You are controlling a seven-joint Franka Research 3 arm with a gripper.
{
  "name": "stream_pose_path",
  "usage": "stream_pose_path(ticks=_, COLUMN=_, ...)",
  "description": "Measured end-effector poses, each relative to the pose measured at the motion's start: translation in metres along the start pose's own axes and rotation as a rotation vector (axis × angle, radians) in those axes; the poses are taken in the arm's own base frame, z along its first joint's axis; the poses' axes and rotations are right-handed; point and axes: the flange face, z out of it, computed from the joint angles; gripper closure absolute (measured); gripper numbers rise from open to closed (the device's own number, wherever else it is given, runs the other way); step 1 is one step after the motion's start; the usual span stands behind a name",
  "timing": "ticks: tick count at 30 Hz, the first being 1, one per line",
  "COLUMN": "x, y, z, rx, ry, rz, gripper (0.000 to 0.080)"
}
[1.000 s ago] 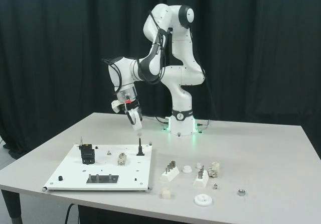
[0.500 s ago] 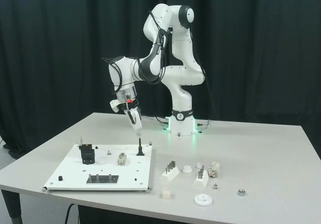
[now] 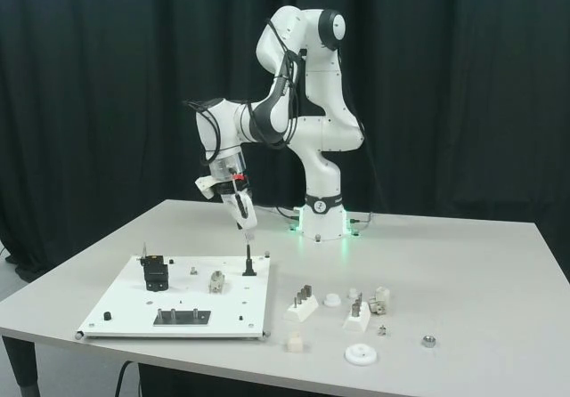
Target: Pick square peg 3.
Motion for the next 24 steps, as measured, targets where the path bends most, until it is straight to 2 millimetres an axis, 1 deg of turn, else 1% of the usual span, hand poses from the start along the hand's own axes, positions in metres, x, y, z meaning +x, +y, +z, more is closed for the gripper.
stream_pose_path(ticks=12, x=-0.013, y=-0.002, z=-0.004, rx=0.007, ry=0.020, rz=-0.049, gripper=0.0003)
stream_pose_path(ticks=20, x=-0.023, y=-0.006, z=-0.006, rx=0.030, ry=0.035, rz=-0.151, gripper=0.0003)
stream_pose_path(ticks=24, x=-0.031, y=-0.008, z=-0.006, rx=0.044, ry=0.042, rz=-0.195, gripper=0.0003)
